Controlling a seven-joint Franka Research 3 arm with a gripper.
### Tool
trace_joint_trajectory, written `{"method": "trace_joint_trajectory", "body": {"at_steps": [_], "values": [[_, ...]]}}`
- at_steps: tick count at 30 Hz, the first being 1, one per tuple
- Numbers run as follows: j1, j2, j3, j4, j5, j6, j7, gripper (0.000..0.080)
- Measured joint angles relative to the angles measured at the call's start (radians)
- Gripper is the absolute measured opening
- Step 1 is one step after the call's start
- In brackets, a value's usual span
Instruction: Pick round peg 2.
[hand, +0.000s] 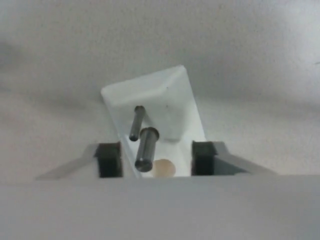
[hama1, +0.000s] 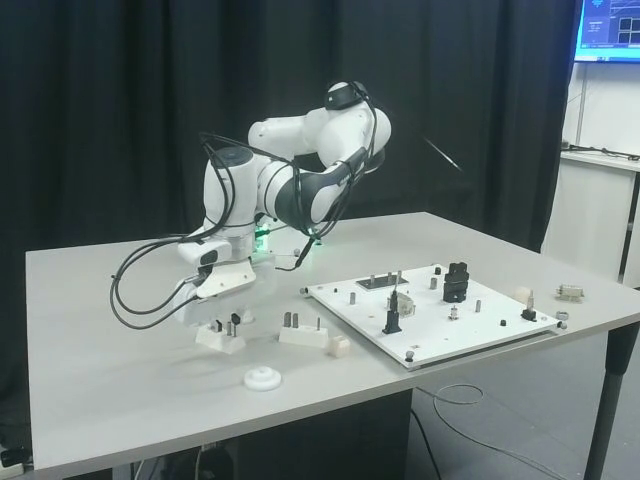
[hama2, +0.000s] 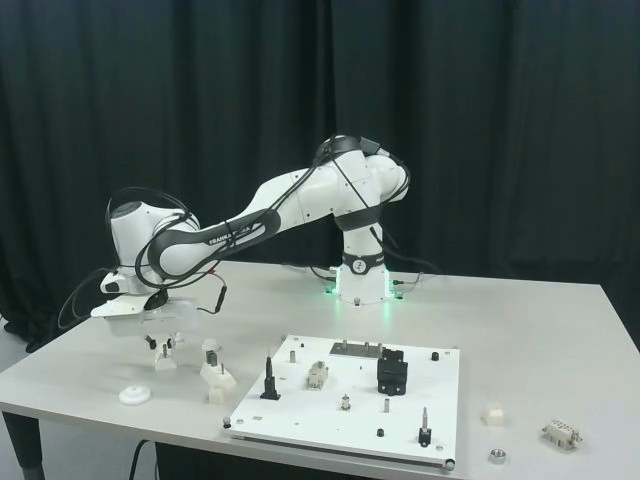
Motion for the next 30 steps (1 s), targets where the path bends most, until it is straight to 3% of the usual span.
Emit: {"method": "trace_joint_trajectory", "body": {"at_steps": [6, 7, 11, 12, 21, 30], "values": [[0.001, 0.000, 0.007, 0.000, 0.000, -0.003, 0.006, 0.0346], [0.001, 0.000, 0.008, 0.000, 0.000, -0.004, 0.007, 0.0166], [0.004, -0.001, 0.008, 0.000, -0.001, -0.006, 0.012, 0.0166], [0.005, -0.001, 0.008, 0.000, -0.002, -0.007, 0.014, 0.0062], [0.022, -0.008, -0.011, 0.001, -0.015, -0.036, 0.035, 0.0062], [0.055, -0.010, -0.079, 0.001, -0.017, -0.102, 0.040, 0.0062]]}}
